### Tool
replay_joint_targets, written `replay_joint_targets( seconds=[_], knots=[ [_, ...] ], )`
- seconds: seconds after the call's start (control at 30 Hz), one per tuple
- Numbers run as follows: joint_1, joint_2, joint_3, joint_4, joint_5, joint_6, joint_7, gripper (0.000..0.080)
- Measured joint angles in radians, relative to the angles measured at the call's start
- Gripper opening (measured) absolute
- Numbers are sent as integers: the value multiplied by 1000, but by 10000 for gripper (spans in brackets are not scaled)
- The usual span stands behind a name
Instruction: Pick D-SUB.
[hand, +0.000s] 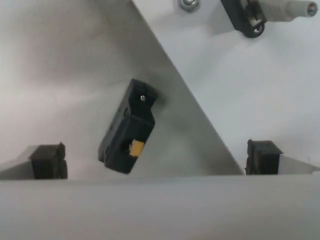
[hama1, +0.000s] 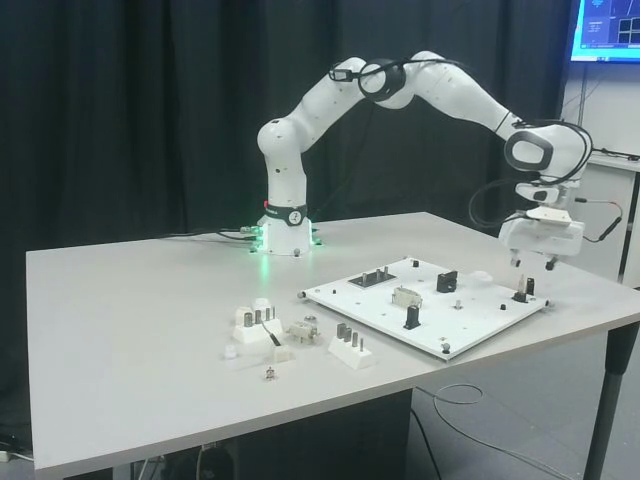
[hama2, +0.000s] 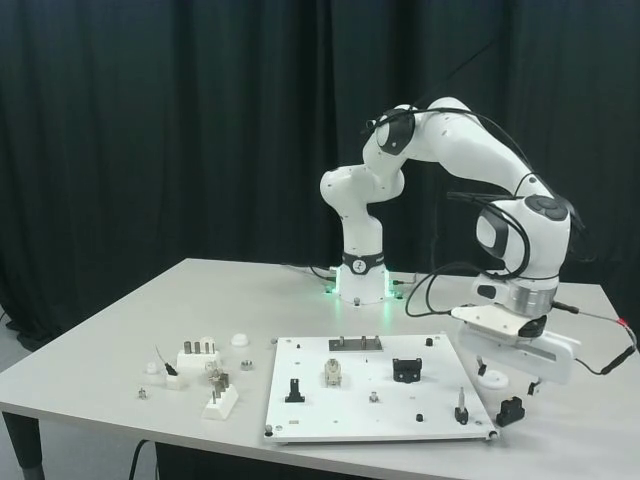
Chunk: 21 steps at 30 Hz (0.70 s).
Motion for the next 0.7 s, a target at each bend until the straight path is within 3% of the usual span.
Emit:
replay_joint_targets(
  seconds=[0.7],
  knots=[
    [27, 0, 0, -95, 23, 151, 153, 800]
  ],
)
